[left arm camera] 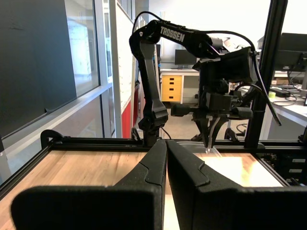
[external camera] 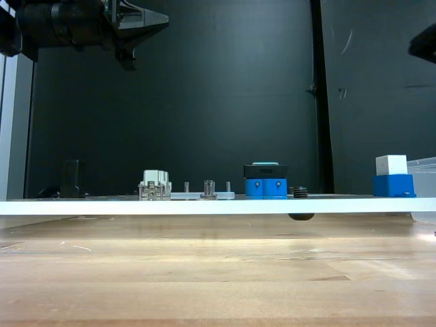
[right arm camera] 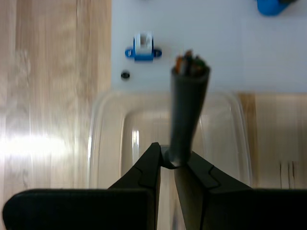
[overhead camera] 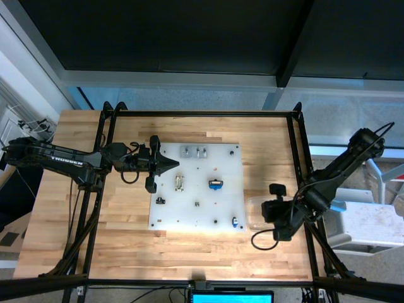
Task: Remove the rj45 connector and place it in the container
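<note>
- The right gripper (right arm camera: 169,154) has its fingers pinched tight on the near end of the rj45 connector (right arm camera: 188,103). The connector shows as a short grey cable stub with cut coloured wire ends at its far tip (the plug end itself is hidden between the fingers).
- The held piece hangs over the container (right arm camera: 98,143), a clear rounded tray. The tray lies on the wooden table (overhead camera: 126,252), just beside the right edge of the white board (overhead camera: 196,196). Whether the piece touches the tray floor cannot be told.
- On the board, just past the tray's rim, sits a small blue-and-white socket block (right arm camera: 143,47), with a dark screw head (right arm camera: 125,74) near it.
- The left gripper (overhead camera: 172,164) hovers over the far-left part of the board, pointing across toward the right arm. Its fingers are closed together with only a thin slit between them, and it holds nothing.
- In the low view the left gripper sits well above everything standing on the board.
- Elsewhere on the board, a wider blue block (overhead camera: 216,185) stands near the middle. A silvery metal connector (overhead camera: 180,184) lies to its left, apart from it, and both are well away from either gripper.
</note>
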Robot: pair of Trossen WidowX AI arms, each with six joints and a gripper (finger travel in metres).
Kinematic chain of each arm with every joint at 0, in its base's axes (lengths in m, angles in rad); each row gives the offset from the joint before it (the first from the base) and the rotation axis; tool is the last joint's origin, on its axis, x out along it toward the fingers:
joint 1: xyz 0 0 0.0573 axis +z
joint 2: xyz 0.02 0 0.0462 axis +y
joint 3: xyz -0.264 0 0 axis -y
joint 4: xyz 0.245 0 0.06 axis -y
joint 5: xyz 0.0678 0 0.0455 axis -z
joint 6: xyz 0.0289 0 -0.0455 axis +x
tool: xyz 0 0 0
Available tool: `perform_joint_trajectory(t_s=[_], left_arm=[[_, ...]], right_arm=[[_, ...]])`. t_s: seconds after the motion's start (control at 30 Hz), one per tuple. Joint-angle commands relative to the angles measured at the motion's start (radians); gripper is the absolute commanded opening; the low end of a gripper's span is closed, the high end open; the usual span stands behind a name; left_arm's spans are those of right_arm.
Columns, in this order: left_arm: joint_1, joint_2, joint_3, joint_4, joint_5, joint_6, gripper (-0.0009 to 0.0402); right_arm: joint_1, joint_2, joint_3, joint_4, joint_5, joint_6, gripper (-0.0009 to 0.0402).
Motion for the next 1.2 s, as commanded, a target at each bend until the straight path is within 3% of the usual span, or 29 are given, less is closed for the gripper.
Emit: perform_joint_trajectory(t_s=[0.03,0.37,0.43,0.9,1.03,1.2], left_arm=[[0.0,0.0,0.0,0.0,0.0,0.0,0.0],[0.0,0.0,0.0,0.0,0.0,0.0,0.0],[0.0,0.0,0.0,0.0,0.0,0.0,0.0],[0.0,0.0,0.0,0.0,0.0,0.0,0.0],[0.0,0.0,0.0,0.0,0.0,0.0,0.0],[0.0,0.0,0.0,0.0,0.0,0.0,0.0]], right_arm=[[0.024,-0.022,-0.021,-0.011,0.001,0.04,0.0],[0.072,-0.079,-0.095,-0.011,-0.017,0.103,0.0],[0.074,-0.08,-0.096,-0.013,-0.029,0.102,0.0],[0.074,-0.079,-0.098,-0.034,-0.034,0.104,0.0001],[0.073,-0.079,-0.098,-0.047,-0.061,0.105,0.0024],[0.074,-0.079,-0.098,-0.067,-0.063,0.104,0.0082]])
